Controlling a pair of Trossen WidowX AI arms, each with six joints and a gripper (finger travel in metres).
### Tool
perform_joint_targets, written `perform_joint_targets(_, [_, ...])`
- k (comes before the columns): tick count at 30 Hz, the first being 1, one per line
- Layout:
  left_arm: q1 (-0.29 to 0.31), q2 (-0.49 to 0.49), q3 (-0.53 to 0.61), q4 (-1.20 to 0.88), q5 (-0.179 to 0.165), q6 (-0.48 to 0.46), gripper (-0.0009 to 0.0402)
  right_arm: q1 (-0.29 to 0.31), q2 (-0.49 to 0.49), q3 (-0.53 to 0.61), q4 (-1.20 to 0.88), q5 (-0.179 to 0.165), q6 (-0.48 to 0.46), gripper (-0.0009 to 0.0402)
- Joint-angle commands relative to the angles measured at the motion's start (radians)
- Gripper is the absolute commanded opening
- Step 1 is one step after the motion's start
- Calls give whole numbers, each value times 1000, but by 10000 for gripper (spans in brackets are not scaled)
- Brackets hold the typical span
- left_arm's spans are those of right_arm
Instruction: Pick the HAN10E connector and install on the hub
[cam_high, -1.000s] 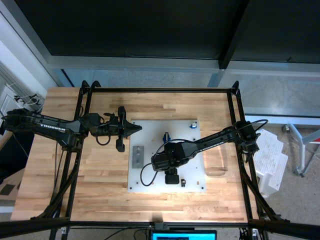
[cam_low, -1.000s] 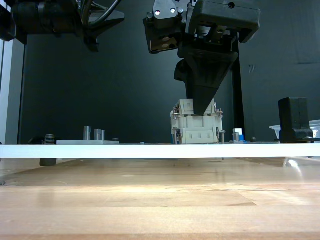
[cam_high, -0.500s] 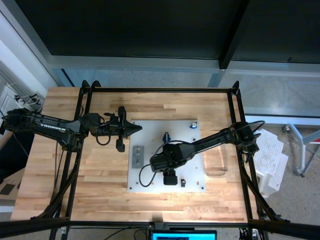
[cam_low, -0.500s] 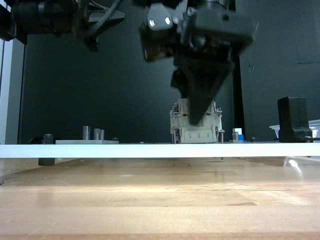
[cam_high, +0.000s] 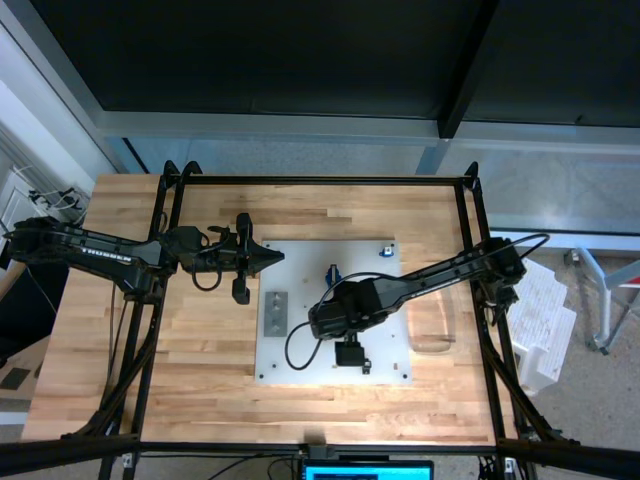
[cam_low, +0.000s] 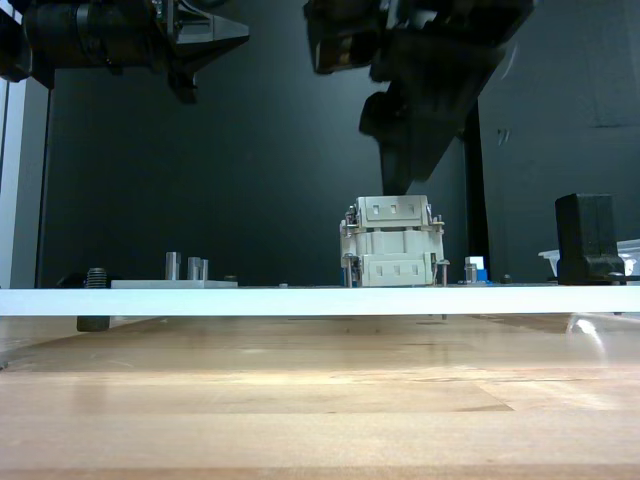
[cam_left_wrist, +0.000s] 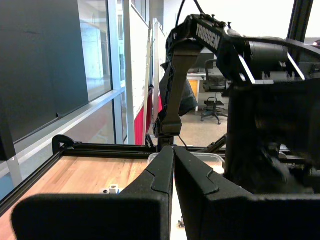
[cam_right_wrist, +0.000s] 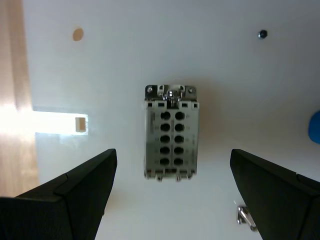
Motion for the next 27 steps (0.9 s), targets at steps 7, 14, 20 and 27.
perform_joint_targets(7, [0, 0, 0, 0, 0, 0, 0, 1, -203, -178, 105, 1, -29, 290])
perform_joint_targets(14, [0, 0, 0, 0, 0, 0, 0, 0, -314, -306, 217, 1, -28, 259])
perform_joint_targets(20, [0, 0, 0, 0, 0, 0, 0, 0, -324, -311, 217, 0, -29, 238])
perform_joint_targets(27, [0, 0, 0, 0, 0, 0, 0, -20, -369, -335, 257, 9, -43, 212])
